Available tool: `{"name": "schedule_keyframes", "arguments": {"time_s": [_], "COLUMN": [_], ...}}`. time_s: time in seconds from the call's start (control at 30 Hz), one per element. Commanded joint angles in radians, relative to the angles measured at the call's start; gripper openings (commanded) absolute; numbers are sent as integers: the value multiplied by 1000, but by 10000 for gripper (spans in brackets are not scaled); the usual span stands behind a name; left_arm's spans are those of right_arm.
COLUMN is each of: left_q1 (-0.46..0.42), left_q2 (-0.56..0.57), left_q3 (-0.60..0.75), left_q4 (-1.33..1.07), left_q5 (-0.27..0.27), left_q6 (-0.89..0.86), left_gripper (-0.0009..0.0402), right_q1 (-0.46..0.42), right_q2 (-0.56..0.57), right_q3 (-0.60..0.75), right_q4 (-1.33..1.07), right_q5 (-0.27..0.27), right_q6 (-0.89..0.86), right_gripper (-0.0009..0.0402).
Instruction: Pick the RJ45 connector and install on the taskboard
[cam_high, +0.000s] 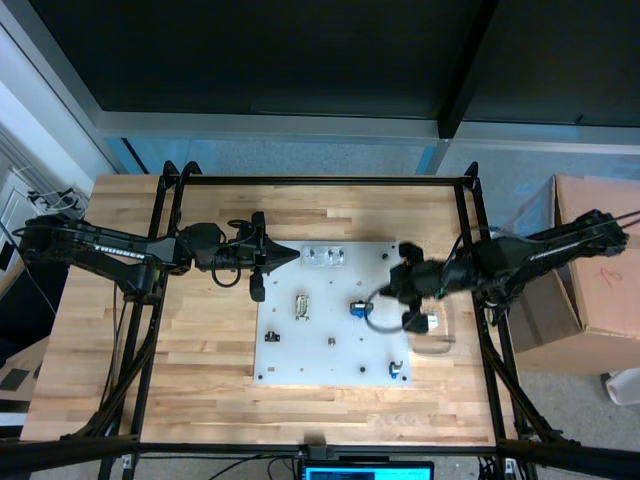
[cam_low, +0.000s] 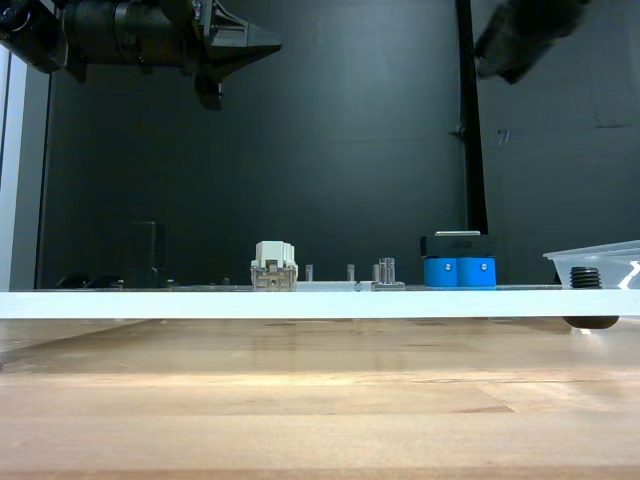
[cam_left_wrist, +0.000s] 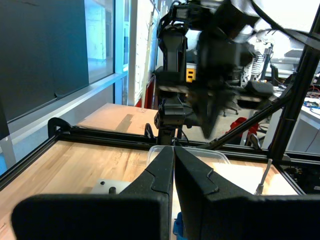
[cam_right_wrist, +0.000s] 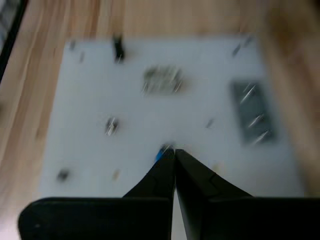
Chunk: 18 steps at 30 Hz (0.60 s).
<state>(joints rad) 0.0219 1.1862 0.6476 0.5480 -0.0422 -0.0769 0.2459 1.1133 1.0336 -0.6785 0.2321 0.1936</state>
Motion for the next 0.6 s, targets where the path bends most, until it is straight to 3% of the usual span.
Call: {"name": "schedule_keyframes", "arguments": {"time_s": [0.03, 0.13, 0.33, 0.6], "left_q1": [0, 0, 0, 0], "left_q2": [0, 0, 0, 0], "left_q3": [0, 0, 0, 0], "left_q4": [0, 0, 0, 0], "left_q5": [0, 0, 0, 0], "left_q6": [0, 0, 0, 0], "left_gripper": [0, 0, 0, 0], "right_q1": [-95, -176, -304, -341], "right_q2": [-69, -134, -224, -261], "right_q3": [-48, -120, -274, -435], "right_q4": [126, 296, 595, 916], "right_q5": [-27, -80, -280, -304], "right_q6": [-85, -111, -141, -119], "right_gripper": [-2, -1, 0, 0]}}
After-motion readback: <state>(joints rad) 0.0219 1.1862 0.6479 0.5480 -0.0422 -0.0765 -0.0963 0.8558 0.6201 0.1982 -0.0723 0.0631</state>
